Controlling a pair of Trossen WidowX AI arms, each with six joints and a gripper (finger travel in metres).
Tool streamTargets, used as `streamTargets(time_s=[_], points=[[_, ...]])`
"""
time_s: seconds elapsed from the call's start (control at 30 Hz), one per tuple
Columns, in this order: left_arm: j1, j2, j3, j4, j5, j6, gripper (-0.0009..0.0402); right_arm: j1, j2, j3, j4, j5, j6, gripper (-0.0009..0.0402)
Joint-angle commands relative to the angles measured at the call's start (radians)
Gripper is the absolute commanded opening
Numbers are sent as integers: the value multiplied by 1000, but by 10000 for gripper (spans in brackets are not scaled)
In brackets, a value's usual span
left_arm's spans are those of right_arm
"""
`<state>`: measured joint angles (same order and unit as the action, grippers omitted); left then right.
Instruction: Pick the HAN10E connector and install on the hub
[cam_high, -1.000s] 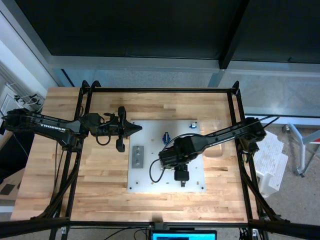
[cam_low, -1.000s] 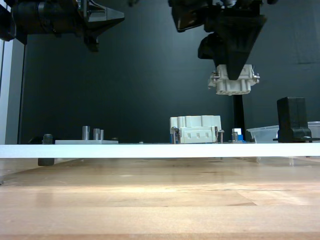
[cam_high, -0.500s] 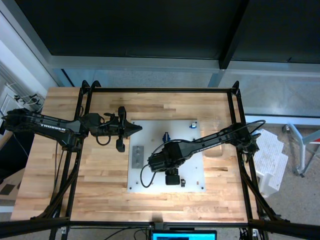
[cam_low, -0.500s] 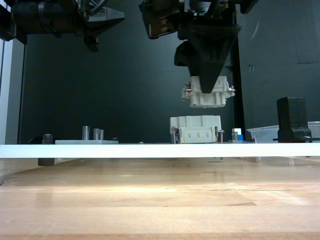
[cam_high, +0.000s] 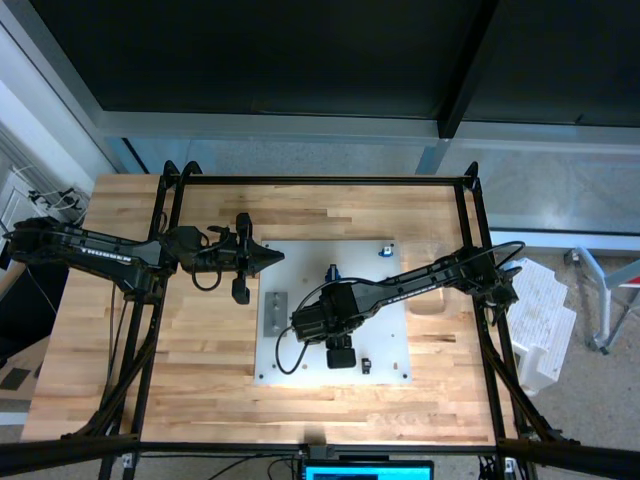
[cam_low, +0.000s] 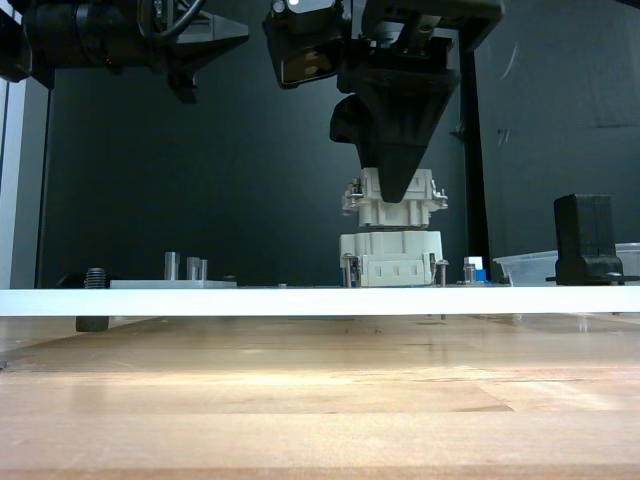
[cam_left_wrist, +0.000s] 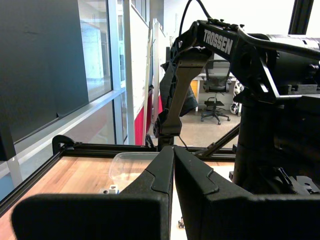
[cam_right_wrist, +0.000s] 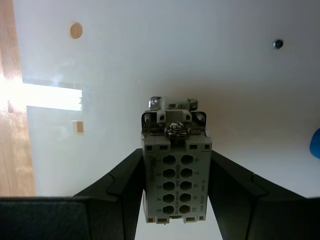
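My right gripper (cam_low: 394, 190) is shut on the beige HAN10E connector (cam_low: 393, 203), which hangs directly above the beige hub (cam_low: 391, 259) on the white board (cam_low: 300, 300), almost touching its top. From the right wrist camera the connector (cam_right_wrist: 175, 184) shows its pin holes between the two black fingers (cam_right_wrist: 125, 175), with the hub's end (cam_right_wrist: 171, 107) peeking out beyond it. In the high view the right gripper (cam_high: 340, 350) covers both parts. My left gripper (cam_high: 262, 258) hovers shut and empty off the board's left edge; its fingers (cam_left_wrist: 167, 175) meet.
A grey metal block (cam_high: 274, 310) with short posts (cam_low: 185, 267) sits on the board's left part. A black block (cam_low: 586, 240) and a clear tray (cam_low: 525, 268) stand at the right. A blue part (cam_high: 332, 272) lies behind the right gripper.
The right gripper has carried the connector left and down, from high to the right of the hub to just over it. The left arm has stayed still.
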<state>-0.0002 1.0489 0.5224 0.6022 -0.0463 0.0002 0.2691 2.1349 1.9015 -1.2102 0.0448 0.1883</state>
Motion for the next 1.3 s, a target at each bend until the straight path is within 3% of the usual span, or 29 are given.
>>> streamTargets(time_s=[0.03, 1.3], points=[[0, 0, 0, 0, 0, 0, 0, -6, 1, -4, 3, 0, -7, 64], [0, 0, 0, 0, 0, 0, 0, -5, 0, -78, 105, -23, 18, 64]])
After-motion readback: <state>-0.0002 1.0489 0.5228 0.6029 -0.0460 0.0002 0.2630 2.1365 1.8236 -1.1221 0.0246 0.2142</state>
